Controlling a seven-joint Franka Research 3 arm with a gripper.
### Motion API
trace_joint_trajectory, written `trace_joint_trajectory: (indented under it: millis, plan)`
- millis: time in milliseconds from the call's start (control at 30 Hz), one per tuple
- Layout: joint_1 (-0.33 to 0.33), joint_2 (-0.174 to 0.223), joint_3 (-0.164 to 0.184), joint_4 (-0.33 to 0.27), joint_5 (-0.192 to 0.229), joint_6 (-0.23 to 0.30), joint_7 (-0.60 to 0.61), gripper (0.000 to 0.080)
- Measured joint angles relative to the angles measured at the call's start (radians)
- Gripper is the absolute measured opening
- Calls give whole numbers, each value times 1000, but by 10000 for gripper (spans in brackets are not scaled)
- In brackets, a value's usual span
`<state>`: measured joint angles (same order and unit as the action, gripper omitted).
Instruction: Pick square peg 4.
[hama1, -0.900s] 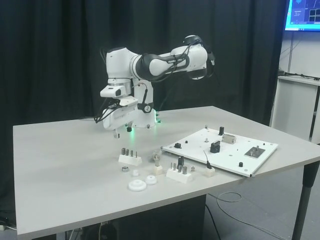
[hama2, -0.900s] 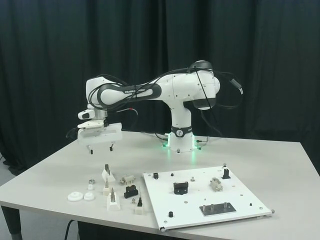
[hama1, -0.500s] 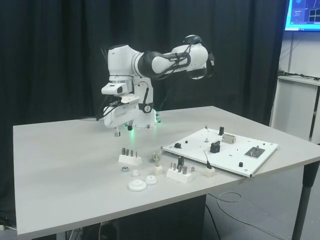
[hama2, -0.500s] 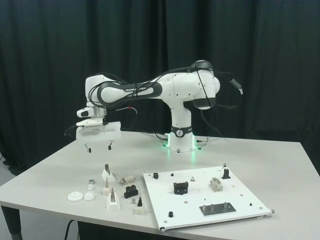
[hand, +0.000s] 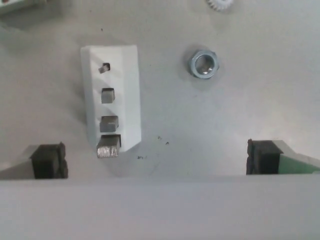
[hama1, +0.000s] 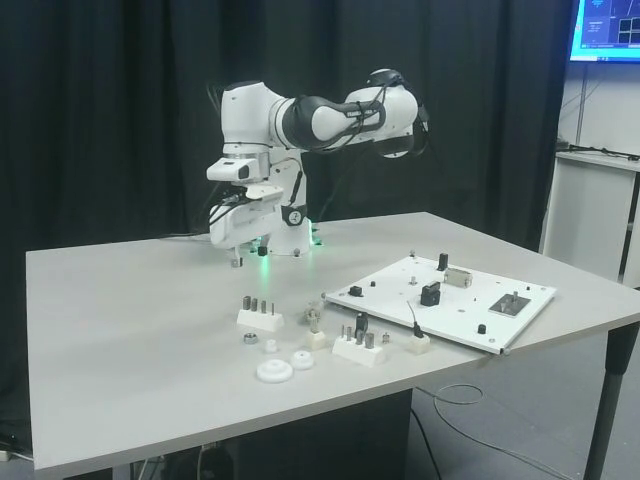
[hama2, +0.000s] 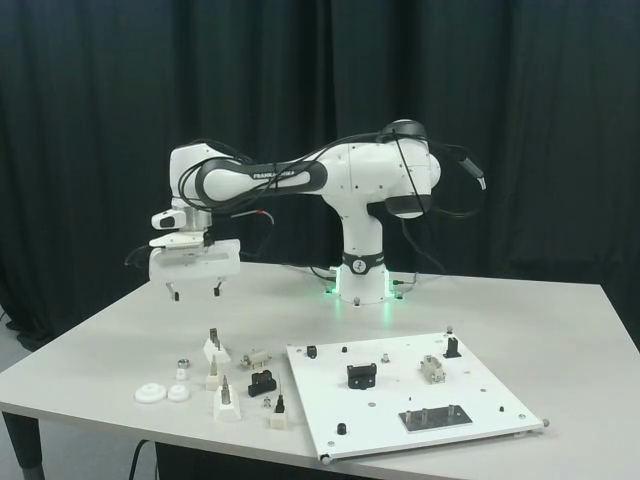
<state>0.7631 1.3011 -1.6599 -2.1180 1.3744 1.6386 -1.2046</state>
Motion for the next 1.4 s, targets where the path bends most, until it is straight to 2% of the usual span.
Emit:
trace_joint_trajectory:
  millis: [633, 1400]
  plan:
    - [3, 0, -18, 62, -33, 0, 25, 800]
    - [16, 0, -26, 88, -74, 0, 64, 800]
